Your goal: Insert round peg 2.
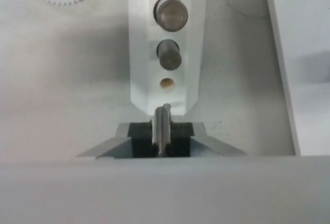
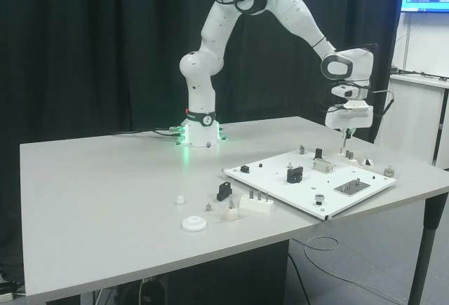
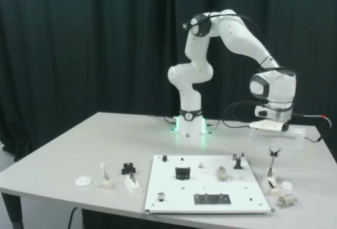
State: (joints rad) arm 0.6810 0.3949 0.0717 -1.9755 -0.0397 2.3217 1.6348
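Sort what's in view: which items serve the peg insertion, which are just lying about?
In use: gripper, the round peg it holds, white peg block, its empty hole.
Lying about: white gear, black bracket, white board.

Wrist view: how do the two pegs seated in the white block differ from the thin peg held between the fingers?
The two seated pegs are thick and stand in the white block. The held peg is thinner and clamped in the gripper, outside the block, short of the empty hole. All three are grey and round.
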